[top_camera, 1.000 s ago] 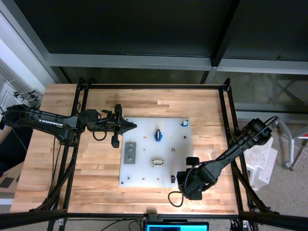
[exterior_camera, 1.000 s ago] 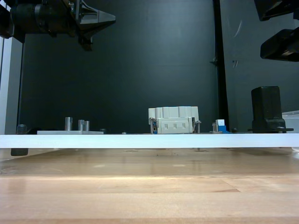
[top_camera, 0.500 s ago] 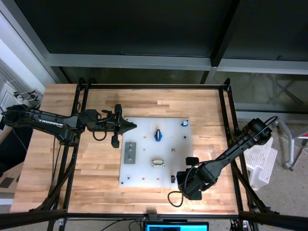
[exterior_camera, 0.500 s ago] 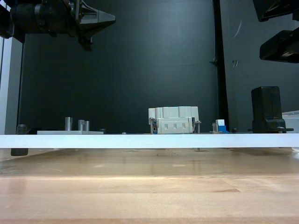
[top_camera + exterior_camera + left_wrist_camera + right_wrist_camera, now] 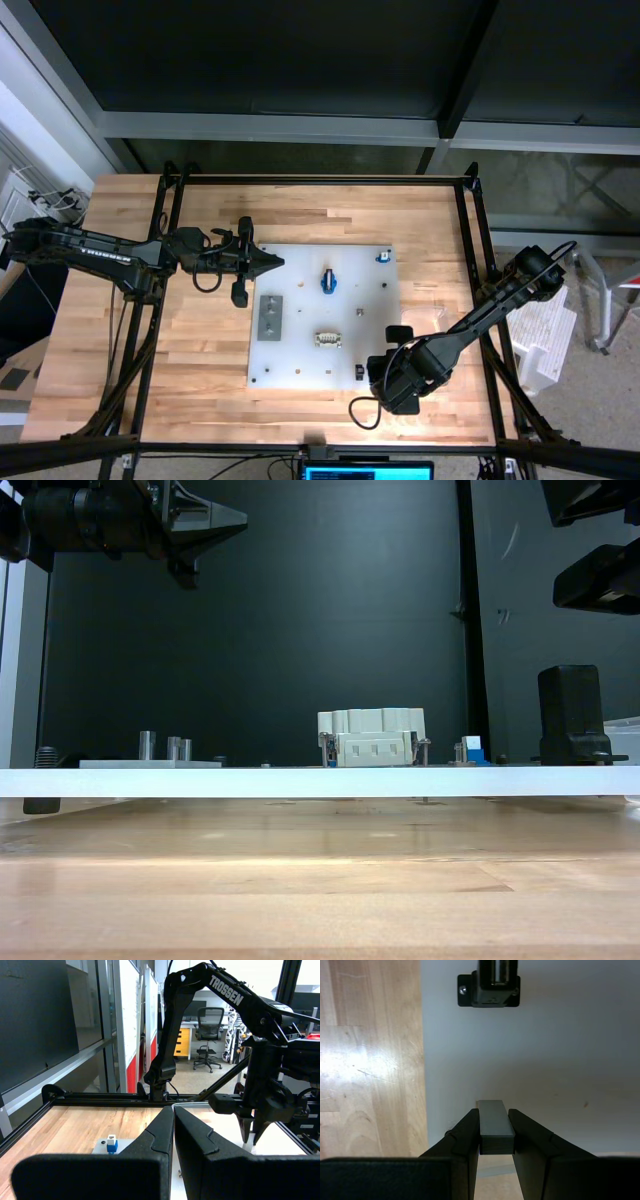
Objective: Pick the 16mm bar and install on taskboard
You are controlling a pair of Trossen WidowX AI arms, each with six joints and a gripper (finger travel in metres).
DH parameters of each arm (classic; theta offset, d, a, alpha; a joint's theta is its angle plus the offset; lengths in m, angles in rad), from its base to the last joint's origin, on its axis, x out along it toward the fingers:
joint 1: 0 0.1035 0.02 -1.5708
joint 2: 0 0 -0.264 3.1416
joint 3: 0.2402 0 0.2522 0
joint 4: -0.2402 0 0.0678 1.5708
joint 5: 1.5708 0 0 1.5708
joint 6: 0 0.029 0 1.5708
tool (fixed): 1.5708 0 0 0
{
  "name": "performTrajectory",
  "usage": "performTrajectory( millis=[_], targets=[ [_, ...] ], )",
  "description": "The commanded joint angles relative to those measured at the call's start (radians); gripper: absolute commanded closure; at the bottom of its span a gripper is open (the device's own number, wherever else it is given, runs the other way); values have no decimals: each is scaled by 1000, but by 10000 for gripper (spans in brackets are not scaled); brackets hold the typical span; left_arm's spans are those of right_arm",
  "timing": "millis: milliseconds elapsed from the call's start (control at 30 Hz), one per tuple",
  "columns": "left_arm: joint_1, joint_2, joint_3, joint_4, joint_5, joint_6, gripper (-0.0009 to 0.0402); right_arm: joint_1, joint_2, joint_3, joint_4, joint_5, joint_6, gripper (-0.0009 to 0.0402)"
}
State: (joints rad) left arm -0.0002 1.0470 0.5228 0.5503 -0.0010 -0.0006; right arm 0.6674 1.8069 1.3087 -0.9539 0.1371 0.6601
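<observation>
The 16mm bar [image 5: 496, 1132] is a short grey metal piece clamped between my right gripper's [image 5: 495, 1116] fingers. That gripper [image 5: 388, 374] hangs over the near right corner of the white taskboard [image 5: 300, 352], close to a black connector [image 5: 489, 989]. The bar is hidden in the high view. My left gripper [image 5: 277, 262] is shut and empty, pointing over the board's far left corner, well above it [image 5: 236, 520]. Its fingers [image 5: 161, 1132] are pressed together in the left wrist view.
On the board are a grey rectangular block [image 5: 270, 316] with short pegs [image 5: 146, 745] standing on it, a blue knob [image 5: 329, 281], a beige connector [image 5: 327, 341] and a small blue-white part [image 5: 381, 257]. Black frame rails [image 5: 160, 250] border the wooden table.
The right arm's dark parts have edged slightly upward in the low view. The left arm has stayed still.
</observation>
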Motion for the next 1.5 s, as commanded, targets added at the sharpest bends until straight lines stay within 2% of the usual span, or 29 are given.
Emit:
performTrajectory(
  millis=[33,333,400,1500],
  targets=[
    [0,0,0,0,0,0,393,0,0,0,-1,-2,1,393],
    [0,0,0,0,0,0,393,0,0,0,-1,-12,4,393],
    [0,0,0,0,0,0,393,0,0,0,-1,-26,4,393],
    [0,0,0,0,0,0,393,0,0,-39,52,-24,1,393]
  ],
)
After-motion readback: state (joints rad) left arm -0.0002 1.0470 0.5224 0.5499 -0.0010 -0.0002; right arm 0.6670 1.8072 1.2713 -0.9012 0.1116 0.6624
